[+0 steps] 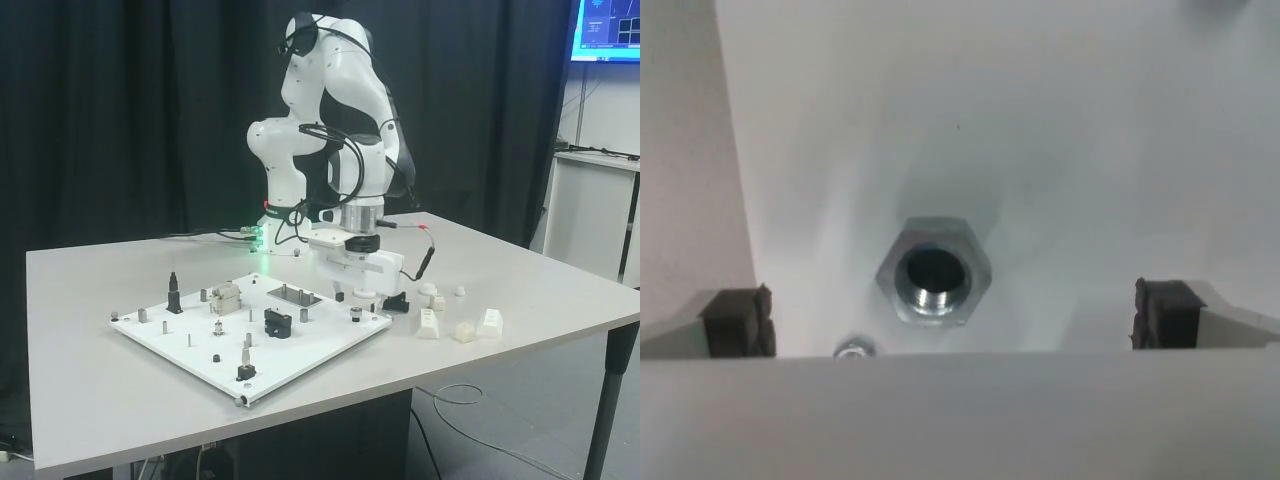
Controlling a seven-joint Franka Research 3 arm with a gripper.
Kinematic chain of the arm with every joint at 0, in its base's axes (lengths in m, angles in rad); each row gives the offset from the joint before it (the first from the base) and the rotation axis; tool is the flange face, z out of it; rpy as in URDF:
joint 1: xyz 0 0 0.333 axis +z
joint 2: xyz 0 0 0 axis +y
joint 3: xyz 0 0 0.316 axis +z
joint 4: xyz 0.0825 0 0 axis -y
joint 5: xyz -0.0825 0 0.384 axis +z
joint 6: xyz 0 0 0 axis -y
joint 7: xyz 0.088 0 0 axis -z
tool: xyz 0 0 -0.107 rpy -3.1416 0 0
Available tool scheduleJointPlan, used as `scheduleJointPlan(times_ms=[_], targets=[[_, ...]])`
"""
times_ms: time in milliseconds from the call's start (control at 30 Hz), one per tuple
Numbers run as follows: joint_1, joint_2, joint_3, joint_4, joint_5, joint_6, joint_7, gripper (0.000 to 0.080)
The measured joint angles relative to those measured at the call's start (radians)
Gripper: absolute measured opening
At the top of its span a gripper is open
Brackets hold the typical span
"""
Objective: Remove bolt 4.
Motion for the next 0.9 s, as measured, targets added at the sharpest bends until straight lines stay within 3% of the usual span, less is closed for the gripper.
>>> scheduleJointPlan(times_ms=[900], targets=[[-0.014, 0.041, 0.0, 0.068, 0.0, -0.067, -0.036, 0.08]])
